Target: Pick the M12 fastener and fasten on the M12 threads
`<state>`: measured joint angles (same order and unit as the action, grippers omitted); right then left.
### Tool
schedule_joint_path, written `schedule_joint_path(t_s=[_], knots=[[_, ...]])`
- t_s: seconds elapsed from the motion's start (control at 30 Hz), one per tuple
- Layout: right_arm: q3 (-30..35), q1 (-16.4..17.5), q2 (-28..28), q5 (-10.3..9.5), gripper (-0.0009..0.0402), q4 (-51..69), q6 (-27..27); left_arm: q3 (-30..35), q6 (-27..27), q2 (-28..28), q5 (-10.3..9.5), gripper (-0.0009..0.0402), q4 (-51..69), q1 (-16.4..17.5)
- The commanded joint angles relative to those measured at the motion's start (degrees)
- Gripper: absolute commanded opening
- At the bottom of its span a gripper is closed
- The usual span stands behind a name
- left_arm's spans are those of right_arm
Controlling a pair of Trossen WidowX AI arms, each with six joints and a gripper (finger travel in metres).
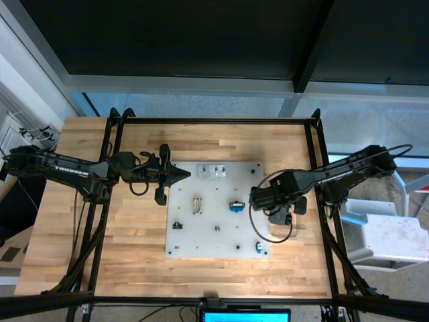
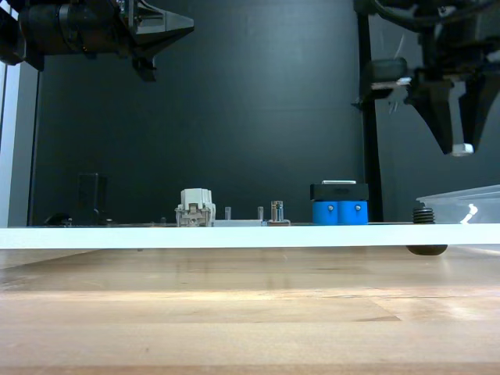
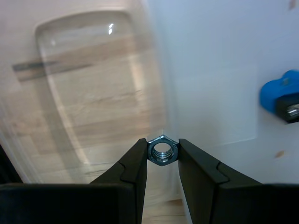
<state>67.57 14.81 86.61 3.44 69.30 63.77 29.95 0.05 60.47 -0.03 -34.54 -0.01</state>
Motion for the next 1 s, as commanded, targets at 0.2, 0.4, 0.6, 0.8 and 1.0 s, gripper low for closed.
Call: schedule_joint_path(t_s=[0.2, 0.4, 0.6, 0.8, 1.0], knots=[[11.6, 4.4, 10.4, -0.04, 0.0025, 1.2, -0.3, 0.0, 0.0, 0.0, 0.02, 0.0000, 0.0, 0.0], [19.7, 7.7, 17.9, -0.09, 0.0025, 1.9, -0.3, 0.0, 0.0, 0.0, 0.02, 0.0000, 0.0, 0.0], [26.4, 9.8, 23.9, -0.07, 0.0025, 2.2, -0.6, 0.0, 0.0, 0.0, 0.02, 0.0000, 0.0, 0.0], [32.1, 11.5, 29.0, -0.02, 0.0025, 2.6, -1.9, 0.0, 0.0, 0.0, 0.02, 0.0000, 0.0, 0.0], [35.4, 13.0, 32.3, -0.13, 0.0025, 2.9, -1.8, 0.0, 0.0, 0.0, 0.02, 0.0000, 0.0, 0.0]])
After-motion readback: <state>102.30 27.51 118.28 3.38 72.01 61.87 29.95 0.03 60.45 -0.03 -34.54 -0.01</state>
